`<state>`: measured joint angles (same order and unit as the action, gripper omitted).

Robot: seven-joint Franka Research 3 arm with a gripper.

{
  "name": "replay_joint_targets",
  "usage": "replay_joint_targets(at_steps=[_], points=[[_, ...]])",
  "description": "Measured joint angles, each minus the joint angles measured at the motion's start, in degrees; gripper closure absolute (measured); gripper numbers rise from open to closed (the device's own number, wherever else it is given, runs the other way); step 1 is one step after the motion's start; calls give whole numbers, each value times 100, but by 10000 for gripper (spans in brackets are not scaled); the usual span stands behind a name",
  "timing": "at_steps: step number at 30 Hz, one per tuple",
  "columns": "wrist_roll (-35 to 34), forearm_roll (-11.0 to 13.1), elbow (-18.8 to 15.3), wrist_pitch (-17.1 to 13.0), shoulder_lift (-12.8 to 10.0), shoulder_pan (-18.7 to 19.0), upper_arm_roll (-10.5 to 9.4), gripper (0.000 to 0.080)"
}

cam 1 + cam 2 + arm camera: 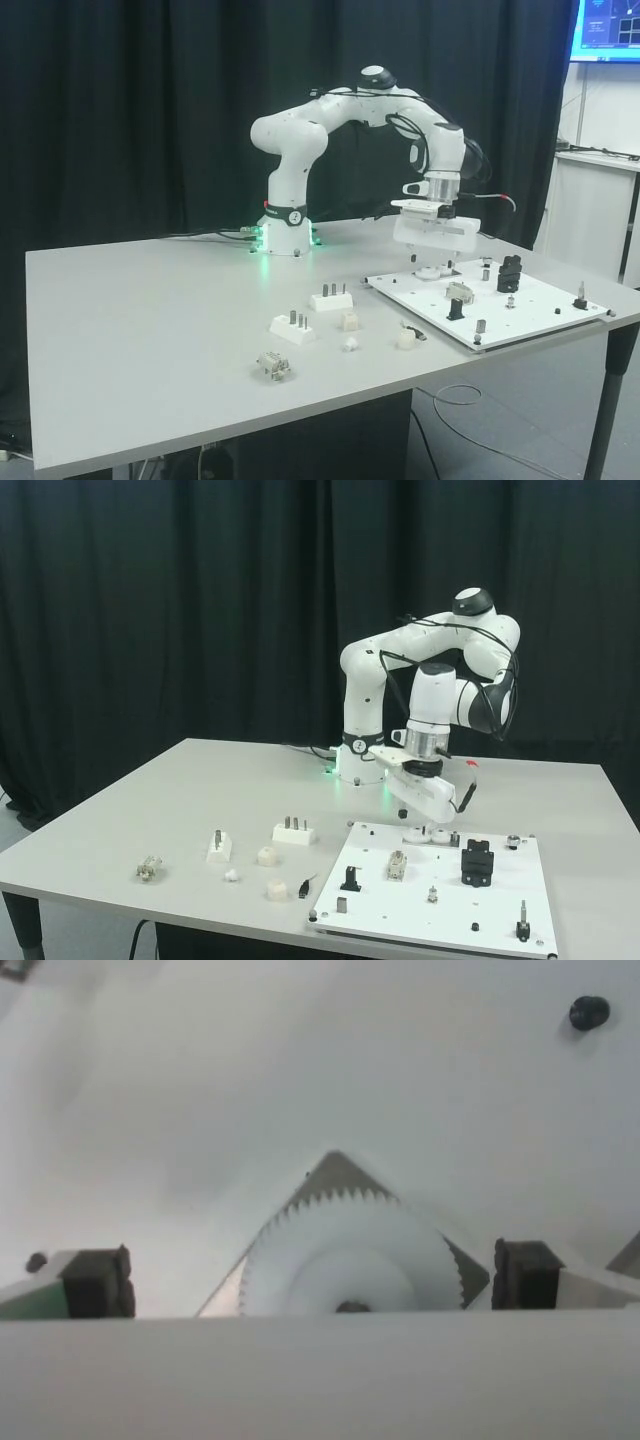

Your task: Pick waterproof.

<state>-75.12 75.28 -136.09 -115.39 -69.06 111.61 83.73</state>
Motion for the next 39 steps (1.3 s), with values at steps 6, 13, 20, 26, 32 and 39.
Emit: replay_joint_targets(at_steps=[6, 13, 20, 26, 32, 39], points=[[-2, -29, 12, 6, 0, 0, 36, 3], [-7, -38, 17, 9, 0, 0, 63, 3], [-72, -62, 17, 9, 0, 0, 79, 3], [-72, -108, 16, 9, 0, -11, 86, 3], [-72, -209, 16, 2, 0, -31, 93, 3], [-71, -353, 17, -27, -2, -40, 123, 3]])
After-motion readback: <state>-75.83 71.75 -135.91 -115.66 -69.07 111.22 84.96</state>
